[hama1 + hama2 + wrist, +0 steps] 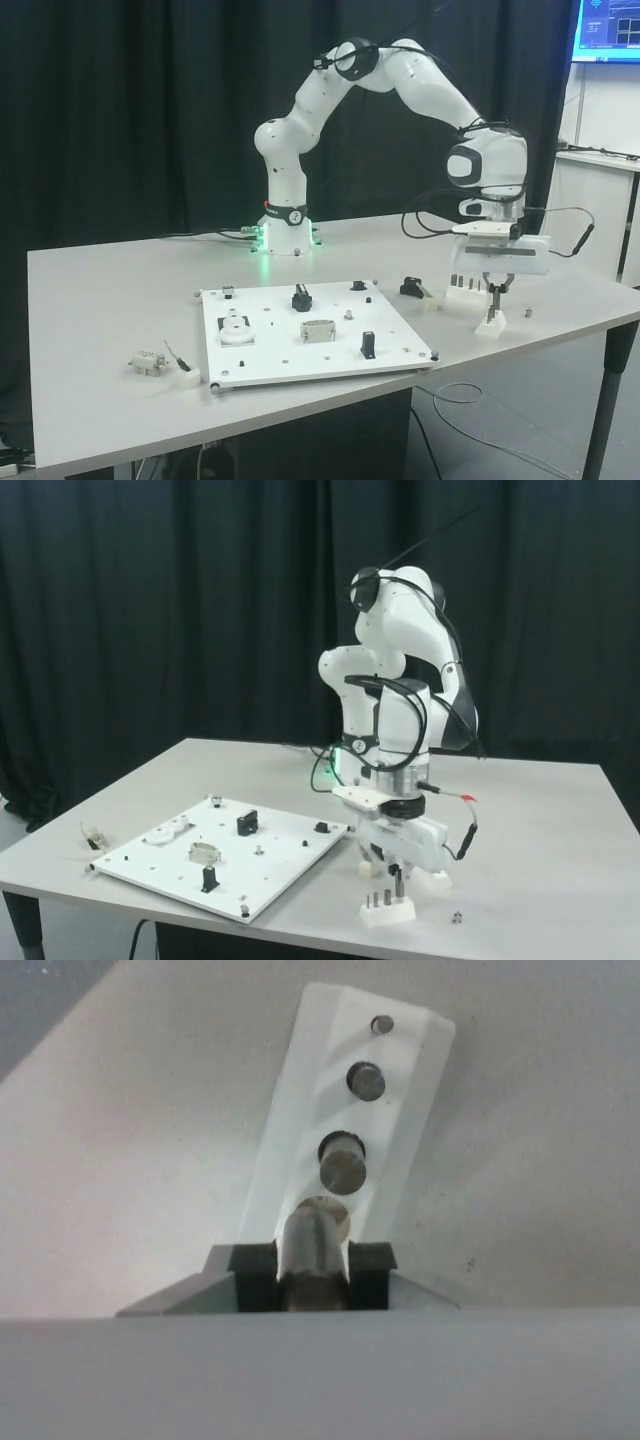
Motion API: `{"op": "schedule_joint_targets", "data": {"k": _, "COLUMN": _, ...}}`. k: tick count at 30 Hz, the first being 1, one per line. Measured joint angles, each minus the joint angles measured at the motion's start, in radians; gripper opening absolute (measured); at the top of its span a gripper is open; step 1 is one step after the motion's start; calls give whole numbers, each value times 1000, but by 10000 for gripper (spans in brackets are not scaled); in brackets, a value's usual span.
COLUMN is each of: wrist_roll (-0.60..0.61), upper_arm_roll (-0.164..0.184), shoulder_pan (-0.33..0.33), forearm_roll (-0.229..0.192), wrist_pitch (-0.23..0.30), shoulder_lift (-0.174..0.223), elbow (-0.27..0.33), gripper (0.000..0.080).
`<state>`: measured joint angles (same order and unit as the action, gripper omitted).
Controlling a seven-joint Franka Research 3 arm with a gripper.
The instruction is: Insert round peg 4.
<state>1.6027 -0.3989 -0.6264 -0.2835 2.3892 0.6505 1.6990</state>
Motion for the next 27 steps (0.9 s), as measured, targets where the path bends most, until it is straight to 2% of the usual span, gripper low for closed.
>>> {"op": "schedule_joint_targets", "data": {"k": 27, "wrist_roll": -10, "upper_arm_roll": -2, "shoulder_pan": 0, "forearm_roll": 16, "wrist_pitch": -3, "shoulder_lift": -7, "elbow": -1, "gripper": 145}}
